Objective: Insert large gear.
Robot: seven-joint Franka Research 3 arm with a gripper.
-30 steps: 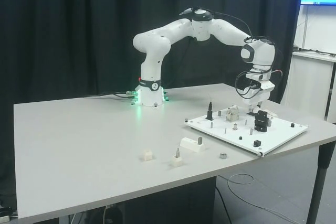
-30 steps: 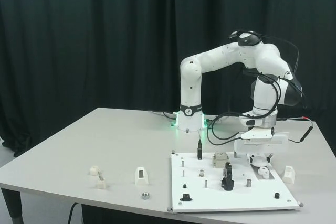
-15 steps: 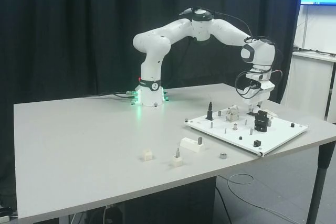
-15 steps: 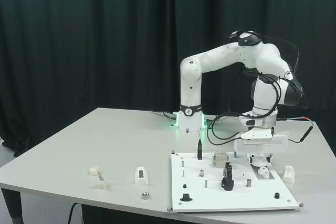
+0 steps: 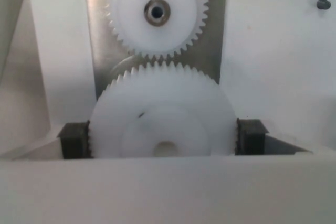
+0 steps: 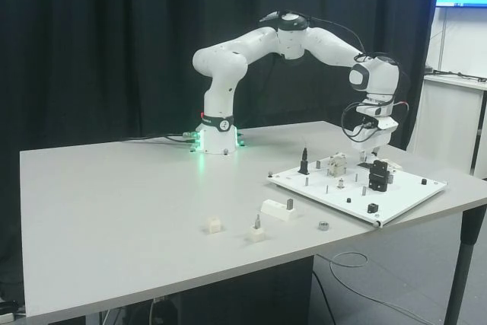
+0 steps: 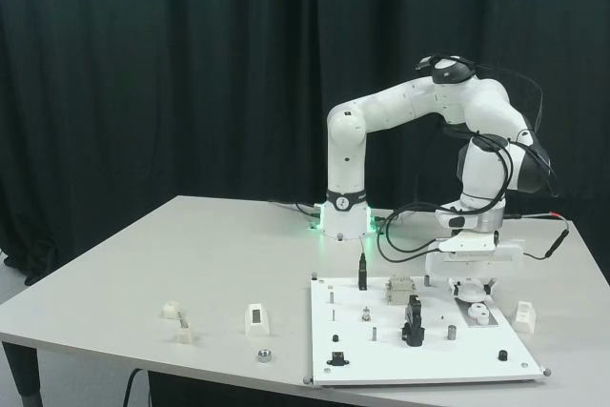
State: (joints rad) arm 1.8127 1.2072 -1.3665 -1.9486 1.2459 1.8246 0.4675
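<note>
In the wrist view the large white gear [image 5: 163, 121] sits between two black fingertips [image 5: 73, 139], and my gripper [image 5: 163, 139] is shut on its toothed rim. Its teeth reach the teeth of a smaller white gear [image 5: 156, 14] mounted on a shaft on a grey metal plate [image 5: 212, 51]. No shaft shows in the large gear's centre hole. In the room views the gripper [image 6: 370, 151] [image 7: 472, 288] hangs low over the back right part of the white board [image 6: 407, 194] [image 7: 429, 361].
The board carries a black block [image 6: 378, 175], a black post [image 6: 303, 162] and several small pegs. On the grey table in front lie three white blocks [image 6: 278, 209] and a small nut [image 6: 323, 225]. A white block [image 7: 524, 316] sits by the board's right edge.
The hand has moved up very slightly over the board. The large gear stays in the grip.
</note>
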